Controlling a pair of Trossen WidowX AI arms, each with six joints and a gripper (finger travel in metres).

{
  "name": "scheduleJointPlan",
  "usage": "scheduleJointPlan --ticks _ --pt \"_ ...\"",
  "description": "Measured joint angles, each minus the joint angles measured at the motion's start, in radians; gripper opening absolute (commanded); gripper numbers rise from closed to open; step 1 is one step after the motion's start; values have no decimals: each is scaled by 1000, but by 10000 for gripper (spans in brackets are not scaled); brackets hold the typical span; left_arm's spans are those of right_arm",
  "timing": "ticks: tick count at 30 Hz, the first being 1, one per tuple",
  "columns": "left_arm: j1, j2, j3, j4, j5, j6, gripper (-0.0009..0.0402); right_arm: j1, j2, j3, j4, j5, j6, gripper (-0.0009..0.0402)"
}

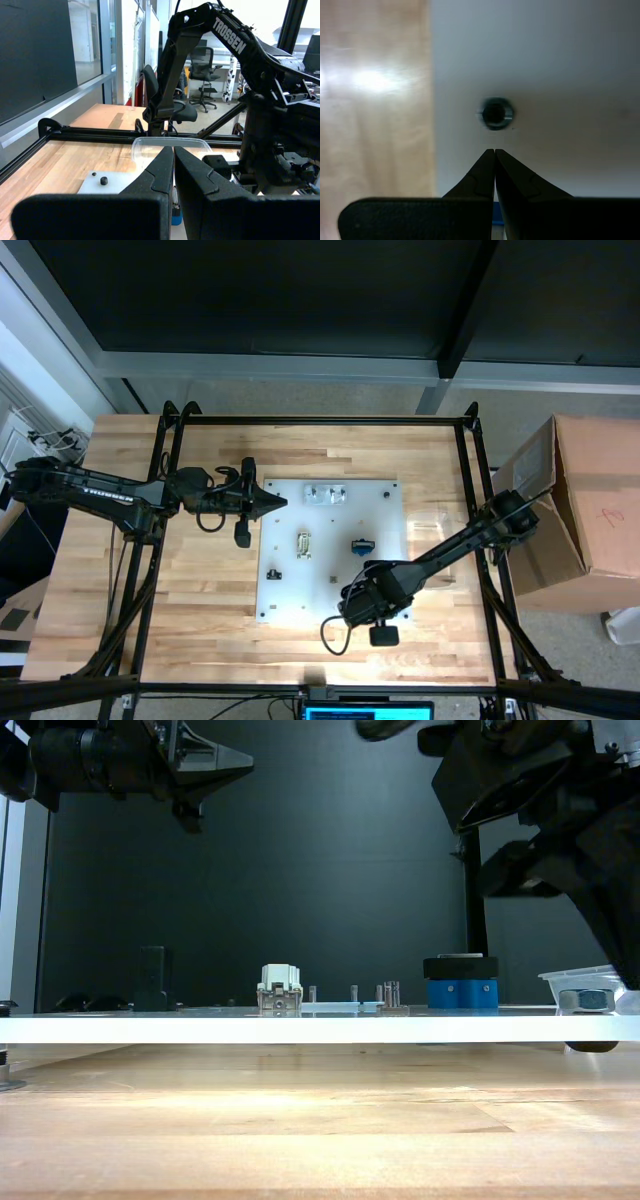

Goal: Pick the M12 nut and place it on its threads and fasten

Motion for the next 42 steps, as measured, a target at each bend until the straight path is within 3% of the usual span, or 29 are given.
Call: scheduleJointPlan --ticks 8,17,25,27,30,32,42 --pt "0 0 0 1 0 0 0 -1 -1 0 15 115 8 0" --pt "0 0 0 1 0 0 0 -1 -1 0 42 110 5 0" --pt "0 0 0 1 0 0 0 2 -1 -3 54 37 -19 0" --pt "0 0 0 1 0 0 0 3 -1 -3 62 -25 -25 0" --pt "0 0 0 1 0 0 0 2 -1 -5 77 -182 -45 0" --pt "0 0 0 1 0 0 0 4 -1 -5 72 -228 -53 0" --pt "0 0 0 1 0 0 0 4 -13 -3 44 -172 -44 0"
